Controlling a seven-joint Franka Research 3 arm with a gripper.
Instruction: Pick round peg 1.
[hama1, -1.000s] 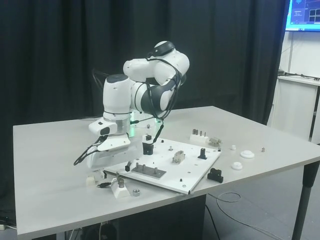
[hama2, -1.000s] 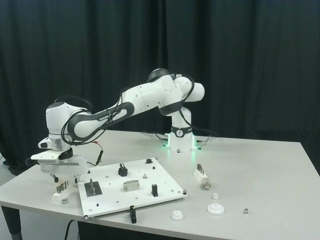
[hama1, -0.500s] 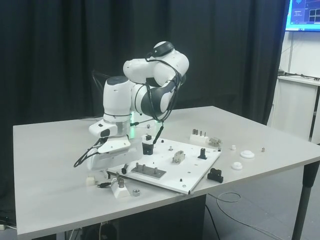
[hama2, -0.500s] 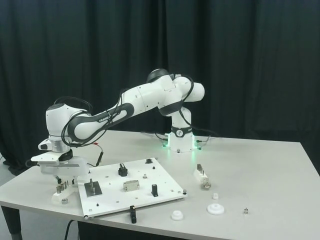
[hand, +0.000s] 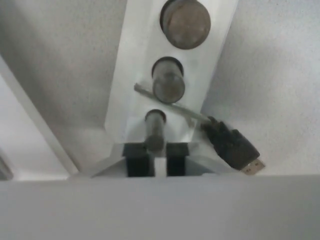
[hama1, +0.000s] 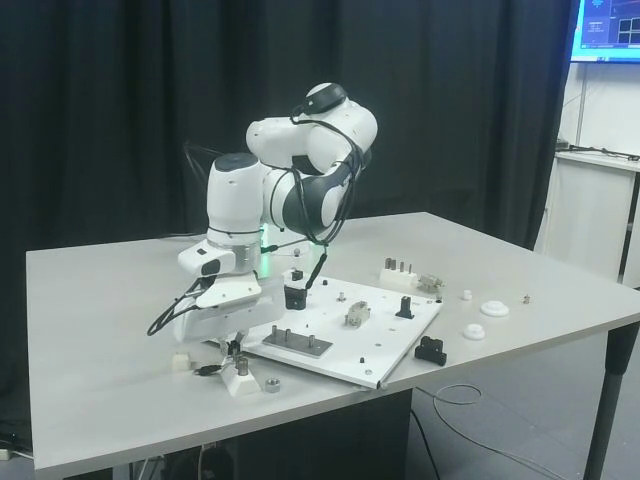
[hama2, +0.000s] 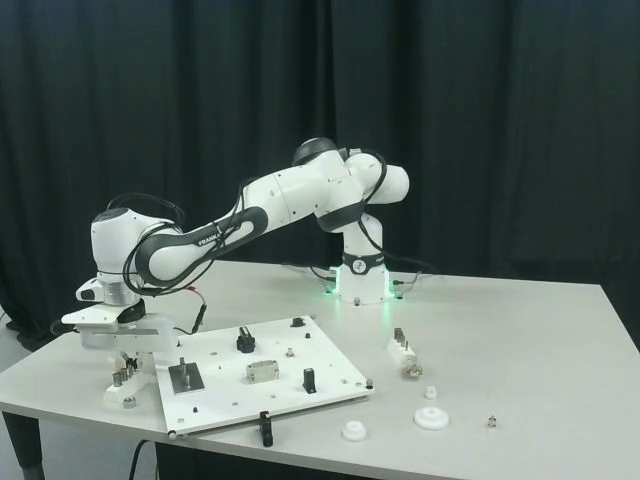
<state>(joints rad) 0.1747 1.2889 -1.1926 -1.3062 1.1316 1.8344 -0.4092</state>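
The wrist view looks down on a white peg holder (hand: 135, 60) carrying three upright grey round pegs in a row. The widest peg (hand: 185, 22) is farthest from my fingers, and a medium peg (hand: 168, 86) stands in the middle. The thinnest peg (hand: 155, 131) is nearest, and my gripper (hand: 158, 161) is shut on it with black fingertips (hand: 138, 161) either side. In the room views the gripper (hama1: 232, 349) (hama2: 124, 366) hangs just above the holder (hama1: 240, 381) (hama2: 122, 396), near the table's front corner beside the white board (hama1: 395, 330).
A black cable plug (hand: 235, 147) and a thin wire (hand: 172, 104) lie by the holder. A small nut (hama1: 270, 384) sits beside it. The board (hama2: 300, 400) carries a grey plate (hama1: 297, 345) and black fixtures. White discs (hama1: 494, 308) and a peg block (hama1: 398, 270) lie farther right.
The hand has risen slightly and shifted over the peg holder. A gap now shows under the hand, and its fingers are visible above the holder.
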